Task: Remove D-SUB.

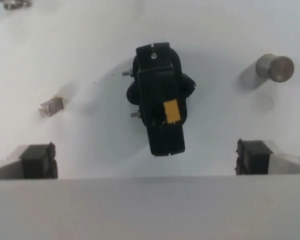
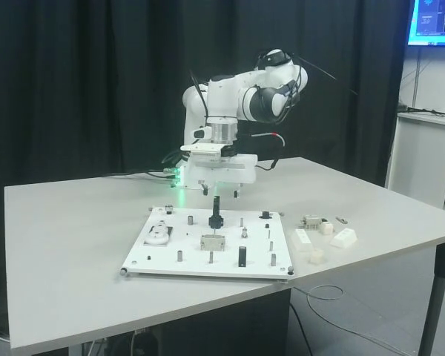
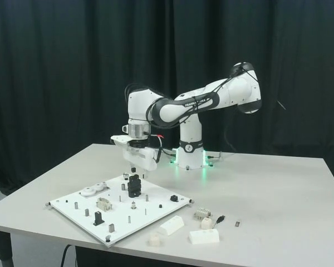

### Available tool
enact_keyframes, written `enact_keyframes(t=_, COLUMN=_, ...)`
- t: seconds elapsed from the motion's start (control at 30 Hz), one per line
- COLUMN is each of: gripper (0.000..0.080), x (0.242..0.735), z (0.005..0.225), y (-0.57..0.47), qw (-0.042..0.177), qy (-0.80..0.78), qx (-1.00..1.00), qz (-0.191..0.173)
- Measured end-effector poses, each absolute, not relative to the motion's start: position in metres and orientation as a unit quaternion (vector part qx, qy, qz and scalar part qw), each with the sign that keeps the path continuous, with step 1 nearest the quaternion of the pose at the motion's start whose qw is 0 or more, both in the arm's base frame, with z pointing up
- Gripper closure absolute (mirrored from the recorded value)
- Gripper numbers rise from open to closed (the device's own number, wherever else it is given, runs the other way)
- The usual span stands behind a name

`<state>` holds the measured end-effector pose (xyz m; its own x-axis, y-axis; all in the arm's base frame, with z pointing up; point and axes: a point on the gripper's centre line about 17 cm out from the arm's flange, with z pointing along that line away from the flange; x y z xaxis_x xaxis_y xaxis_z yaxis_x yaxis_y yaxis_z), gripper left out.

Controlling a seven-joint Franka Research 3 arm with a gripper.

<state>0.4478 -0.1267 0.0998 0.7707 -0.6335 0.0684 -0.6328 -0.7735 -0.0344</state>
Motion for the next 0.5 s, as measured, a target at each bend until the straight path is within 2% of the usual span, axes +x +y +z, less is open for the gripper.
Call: enact_keyframes(t=0.5, gripper=0.0003, x=0.45, z=0.0895, y=-0.1288, qw=-0.012, qy=0.33, qx=-0.943, qz=-0.037)
